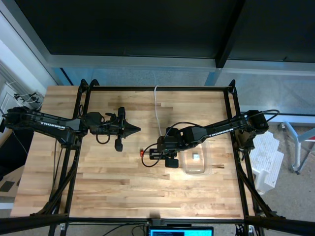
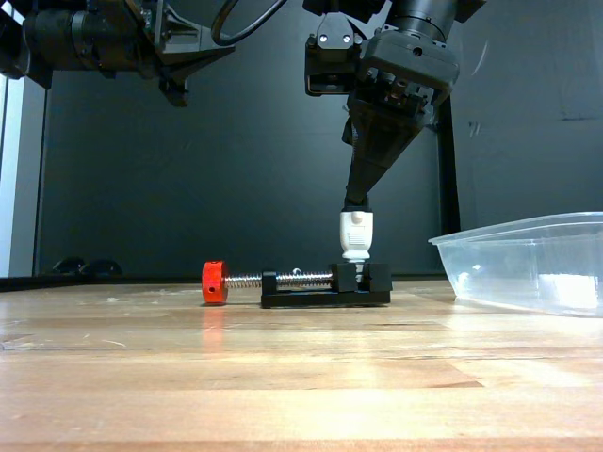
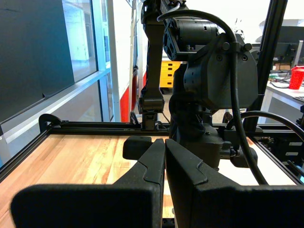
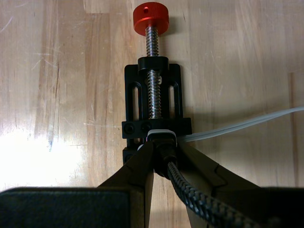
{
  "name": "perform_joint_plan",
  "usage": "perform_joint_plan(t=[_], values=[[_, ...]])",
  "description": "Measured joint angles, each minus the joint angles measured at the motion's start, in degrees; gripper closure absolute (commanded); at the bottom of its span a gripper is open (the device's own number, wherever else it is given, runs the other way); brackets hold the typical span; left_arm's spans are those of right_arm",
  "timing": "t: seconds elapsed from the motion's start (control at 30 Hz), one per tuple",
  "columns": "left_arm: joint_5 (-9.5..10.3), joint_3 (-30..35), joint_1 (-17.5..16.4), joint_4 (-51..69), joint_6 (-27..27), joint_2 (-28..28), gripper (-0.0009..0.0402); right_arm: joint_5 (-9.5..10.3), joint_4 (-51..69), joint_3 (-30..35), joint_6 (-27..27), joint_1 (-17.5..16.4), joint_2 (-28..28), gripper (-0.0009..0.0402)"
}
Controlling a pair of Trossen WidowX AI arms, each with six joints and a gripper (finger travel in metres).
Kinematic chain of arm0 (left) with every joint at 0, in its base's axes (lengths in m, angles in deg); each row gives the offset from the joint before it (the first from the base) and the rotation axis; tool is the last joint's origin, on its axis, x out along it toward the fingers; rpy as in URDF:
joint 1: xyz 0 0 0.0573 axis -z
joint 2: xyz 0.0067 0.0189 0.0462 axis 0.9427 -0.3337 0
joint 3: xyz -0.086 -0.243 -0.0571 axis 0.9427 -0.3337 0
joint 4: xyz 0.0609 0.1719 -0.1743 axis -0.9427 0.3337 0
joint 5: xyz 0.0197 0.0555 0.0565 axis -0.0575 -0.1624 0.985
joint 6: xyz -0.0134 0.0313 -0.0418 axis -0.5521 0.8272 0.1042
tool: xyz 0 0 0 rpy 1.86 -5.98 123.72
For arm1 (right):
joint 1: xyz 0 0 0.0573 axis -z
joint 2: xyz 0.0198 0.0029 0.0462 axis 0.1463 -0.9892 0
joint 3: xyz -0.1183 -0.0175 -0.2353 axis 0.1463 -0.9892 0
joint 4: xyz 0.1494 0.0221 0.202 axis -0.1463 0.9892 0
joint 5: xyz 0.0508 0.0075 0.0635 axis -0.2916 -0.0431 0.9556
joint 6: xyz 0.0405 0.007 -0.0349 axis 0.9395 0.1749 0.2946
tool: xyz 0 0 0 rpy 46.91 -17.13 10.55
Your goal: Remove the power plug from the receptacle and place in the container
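Two pincers: right pincer [image 2: 356,201] clamps plug [image 4: 164,155] seated in receptacle [image 4: 131,128]; left pincer [image 1: 135,129] closed, parked well apart. Best: pull straight up, no tilt, then carry to container [image 2: 490,237].

A robotics lab: the left gripper [image 1: 137,130] and right gripper [image 2: 356,201] of two black arms hang over a pale butcher-block wooden table [image 1: 123,187] caged in black metal rails [image 1: 157,89]. Beyond the table stand glass partitions [image 3: 80,47] and a yellow drawer cabinet [image 3: 169,73].
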Motion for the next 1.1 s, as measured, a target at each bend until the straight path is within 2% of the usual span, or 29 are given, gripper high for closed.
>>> perform_joint_plan(t=[0.37, 1.1], values=[[0.00, 0.02, 0.00, 0.00, 0.00, 0.00, 0.0393, 0.00, 0.74, 0.13, 0.07, -0.04, 0.59, 0.0393], [0.00, 0.00, 0.00, -0.02, 0.00, 0.00, 0.0393, -0.26, 8.37, 7.21, -0.33, 0.02, 1.42, 0.0393]])
